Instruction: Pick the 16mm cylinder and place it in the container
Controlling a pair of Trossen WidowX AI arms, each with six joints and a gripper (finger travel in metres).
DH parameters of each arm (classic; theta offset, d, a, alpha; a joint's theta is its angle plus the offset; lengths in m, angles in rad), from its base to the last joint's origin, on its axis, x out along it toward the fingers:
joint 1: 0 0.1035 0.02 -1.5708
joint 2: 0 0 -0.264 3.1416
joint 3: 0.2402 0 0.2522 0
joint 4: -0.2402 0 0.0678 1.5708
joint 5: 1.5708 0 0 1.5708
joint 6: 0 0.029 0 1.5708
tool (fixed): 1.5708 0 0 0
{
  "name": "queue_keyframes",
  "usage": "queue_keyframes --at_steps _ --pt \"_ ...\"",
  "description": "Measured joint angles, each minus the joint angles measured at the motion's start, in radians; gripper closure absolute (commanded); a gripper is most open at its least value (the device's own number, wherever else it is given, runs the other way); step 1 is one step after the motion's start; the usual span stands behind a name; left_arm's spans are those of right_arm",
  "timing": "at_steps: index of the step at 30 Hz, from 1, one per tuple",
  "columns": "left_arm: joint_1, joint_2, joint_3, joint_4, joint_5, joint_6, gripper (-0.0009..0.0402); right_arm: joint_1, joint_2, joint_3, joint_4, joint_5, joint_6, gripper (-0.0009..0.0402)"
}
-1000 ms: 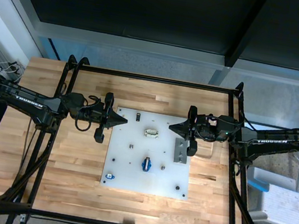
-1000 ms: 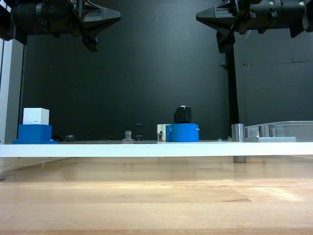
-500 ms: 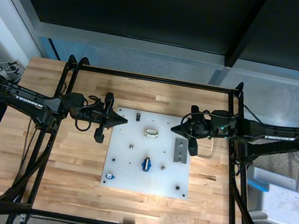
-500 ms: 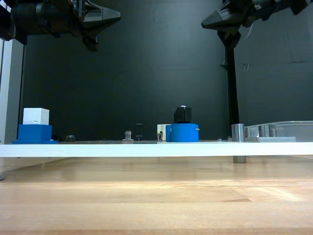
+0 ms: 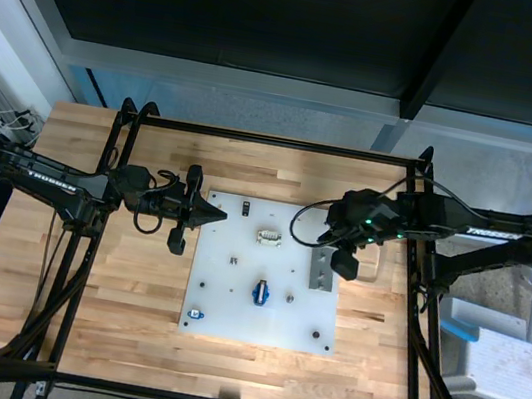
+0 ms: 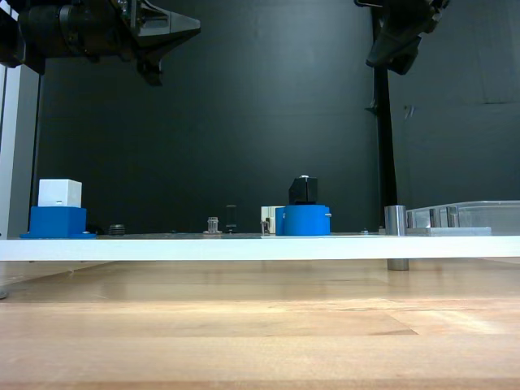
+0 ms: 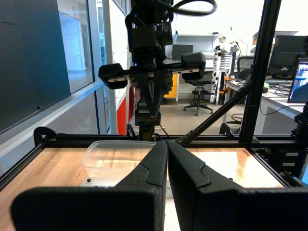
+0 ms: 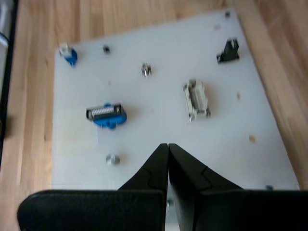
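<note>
My right gripper: high over the white task board, tipped to look down on it. Its fingers are pressed together and hold nothing.
My left gripper: high at the board's left edge, level, fingers also together and empty.
Where the 16mm cylinder is: on the board near the blue connector part, on its right-arm side and not touching it.
Direction from my hand: toward the table's near edge from the right gripper, and well below it.
Long axis: upright, as the low view shows.
Nearer arm: the right, as I judge it. It would have to open before coming down over the peg.
How it looks: a stubby silver-grey metal peg, round from above, plain-sided.
The container: a clear tub on the wood just off the board's right edge, beside the grey block.
</note>
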Motion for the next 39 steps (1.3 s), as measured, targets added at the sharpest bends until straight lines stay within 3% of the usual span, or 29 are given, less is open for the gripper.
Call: queue_keyframes --at_steps 14,25,39 --pt "0.0 0.0 0.0 0.0 0.0 0.0 0.0393 0.033 0.245 0.197 -0.253 0.0 0.008 0.0393" --pt "0.0 0.0 0.0 0.0 0.0 0.0 0.0393 0.073 0.331 0.209 -0.258 -0.002 0.029 0.0393" --pt "0.0 0.0 0.0 0.0 0.0 0.0 0.0393 0.17 0.389 0.209 -0.238 0.002 0.059 0.0393"
